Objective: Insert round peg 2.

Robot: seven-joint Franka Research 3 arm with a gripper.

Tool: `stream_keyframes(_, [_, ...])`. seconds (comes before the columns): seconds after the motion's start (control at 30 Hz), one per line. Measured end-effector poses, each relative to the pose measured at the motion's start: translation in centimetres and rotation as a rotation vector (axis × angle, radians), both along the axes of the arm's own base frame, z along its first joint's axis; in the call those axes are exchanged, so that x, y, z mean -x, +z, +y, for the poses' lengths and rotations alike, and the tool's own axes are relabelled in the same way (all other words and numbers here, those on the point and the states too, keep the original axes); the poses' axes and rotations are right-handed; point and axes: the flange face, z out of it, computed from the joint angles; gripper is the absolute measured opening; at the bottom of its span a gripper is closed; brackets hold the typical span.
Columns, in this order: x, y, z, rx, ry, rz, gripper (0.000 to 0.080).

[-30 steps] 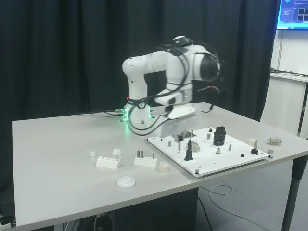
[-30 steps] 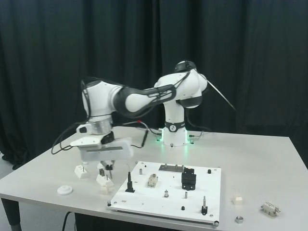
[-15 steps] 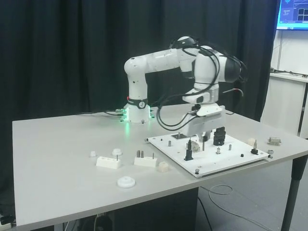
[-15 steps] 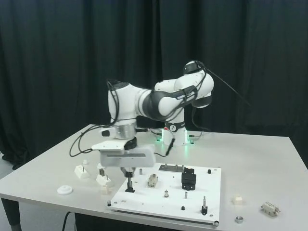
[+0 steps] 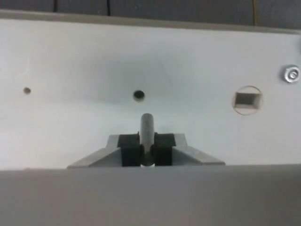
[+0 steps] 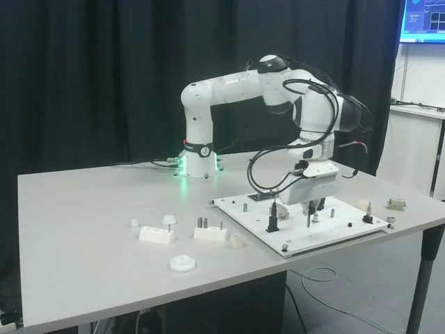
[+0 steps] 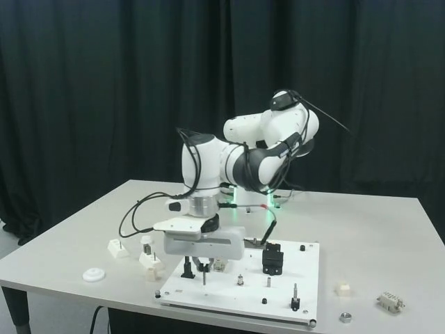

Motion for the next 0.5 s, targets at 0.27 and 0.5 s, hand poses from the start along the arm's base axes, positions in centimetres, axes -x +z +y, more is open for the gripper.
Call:
stream_keyframes(0.27, [-0.16, -0.73, 0.73, 0.029, -0.003, -0.011, 0.0059])
stream_keyframes(0.5, [-0.24, -0.98, 0.73, 0.034, -0.002, -0.018, 0.0059])
